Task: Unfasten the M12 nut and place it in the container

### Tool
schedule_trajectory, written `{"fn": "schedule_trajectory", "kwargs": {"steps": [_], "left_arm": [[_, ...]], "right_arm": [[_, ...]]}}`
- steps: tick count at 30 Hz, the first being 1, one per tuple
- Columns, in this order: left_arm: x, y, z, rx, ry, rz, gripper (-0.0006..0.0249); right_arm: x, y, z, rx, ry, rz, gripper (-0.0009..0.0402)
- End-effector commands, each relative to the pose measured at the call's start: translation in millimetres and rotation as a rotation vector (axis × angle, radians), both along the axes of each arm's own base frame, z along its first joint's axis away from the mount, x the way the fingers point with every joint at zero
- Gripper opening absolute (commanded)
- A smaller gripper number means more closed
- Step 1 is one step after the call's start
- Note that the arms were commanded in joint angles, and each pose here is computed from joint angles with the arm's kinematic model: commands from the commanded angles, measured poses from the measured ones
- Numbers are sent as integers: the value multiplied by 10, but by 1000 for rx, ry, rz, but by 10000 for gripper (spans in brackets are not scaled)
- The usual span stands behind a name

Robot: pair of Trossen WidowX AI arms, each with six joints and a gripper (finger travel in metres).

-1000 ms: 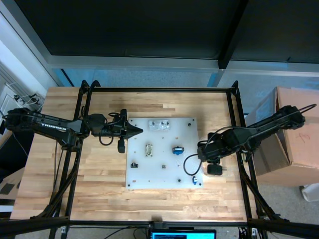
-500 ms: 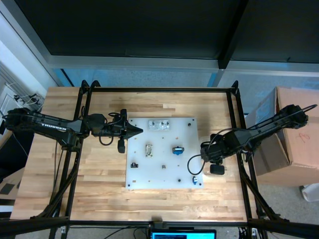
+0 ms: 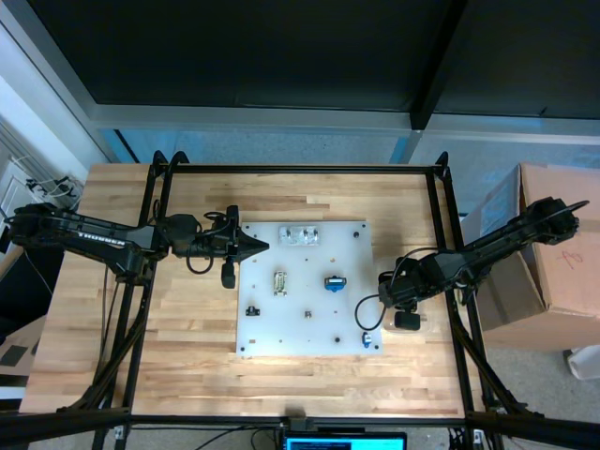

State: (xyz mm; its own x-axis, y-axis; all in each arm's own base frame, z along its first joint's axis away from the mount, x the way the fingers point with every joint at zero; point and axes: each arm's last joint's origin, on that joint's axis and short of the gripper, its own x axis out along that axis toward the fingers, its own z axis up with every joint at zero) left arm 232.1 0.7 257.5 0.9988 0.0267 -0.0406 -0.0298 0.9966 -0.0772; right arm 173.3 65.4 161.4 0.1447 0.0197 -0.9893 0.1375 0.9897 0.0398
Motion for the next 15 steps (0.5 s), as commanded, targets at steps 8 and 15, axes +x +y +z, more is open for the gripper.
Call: {"fn": "schedule_trajectory", "kwargs": {"steps": [8, 15], "left_arm": [[0, 1, 0, 0, 0, 0, 0], [0, 0, 0, 0, 0, 0, 0]], "right_arm": [[14, 6, 16, 8, -8, -37, 235], [18, 7, 16, 10, -12, -40, 279]]}}
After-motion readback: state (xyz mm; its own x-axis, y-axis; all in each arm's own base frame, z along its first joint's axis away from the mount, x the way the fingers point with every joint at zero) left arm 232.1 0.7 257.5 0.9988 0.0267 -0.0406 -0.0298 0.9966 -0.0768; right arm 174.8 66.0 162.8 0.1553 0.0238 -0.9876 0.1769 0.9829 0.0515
